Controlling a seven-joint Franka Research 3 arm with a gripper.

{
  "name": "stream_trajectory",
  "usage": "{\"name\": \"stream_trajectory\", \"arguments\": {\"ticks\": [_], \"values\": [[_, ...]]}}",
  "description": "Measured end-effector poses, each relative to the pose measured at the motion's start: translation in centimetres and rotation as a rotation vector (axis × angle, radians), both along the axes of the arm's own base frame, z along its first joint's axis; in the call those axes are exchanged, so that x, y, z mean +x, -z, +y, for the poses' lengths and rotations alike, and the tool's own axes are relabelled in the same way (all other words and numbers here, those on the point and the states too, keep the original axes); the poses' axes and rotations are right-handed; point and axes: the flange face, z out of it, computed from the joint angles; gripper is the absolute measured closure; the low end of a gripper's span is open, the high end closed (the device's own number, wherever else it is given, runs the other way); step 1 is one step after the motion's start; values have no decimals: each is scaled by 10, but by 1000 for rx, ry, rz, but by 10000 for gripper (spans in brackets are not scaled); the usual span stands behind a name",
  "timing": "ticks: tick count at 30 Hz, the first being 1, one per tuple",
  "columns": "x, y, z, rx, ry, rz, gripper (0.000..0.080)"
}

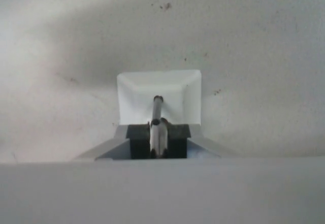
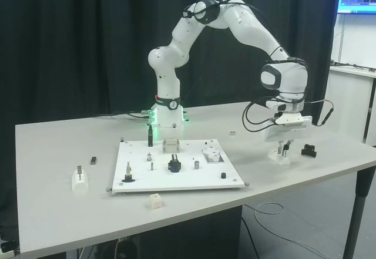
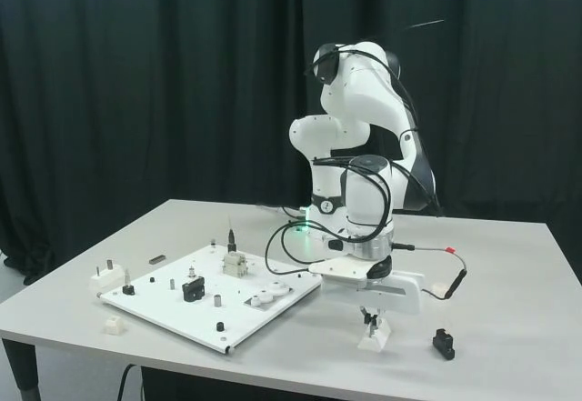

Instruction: Pick round peg 2.

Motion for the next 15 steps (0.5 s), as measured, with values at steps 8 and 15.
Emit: {"name": "stream_trajectory", "arguments": {"ticks": [8,15], "values": [[4,-10,2,3,-3,14,737],[8,-25,1,0,-6,24,737]]}}
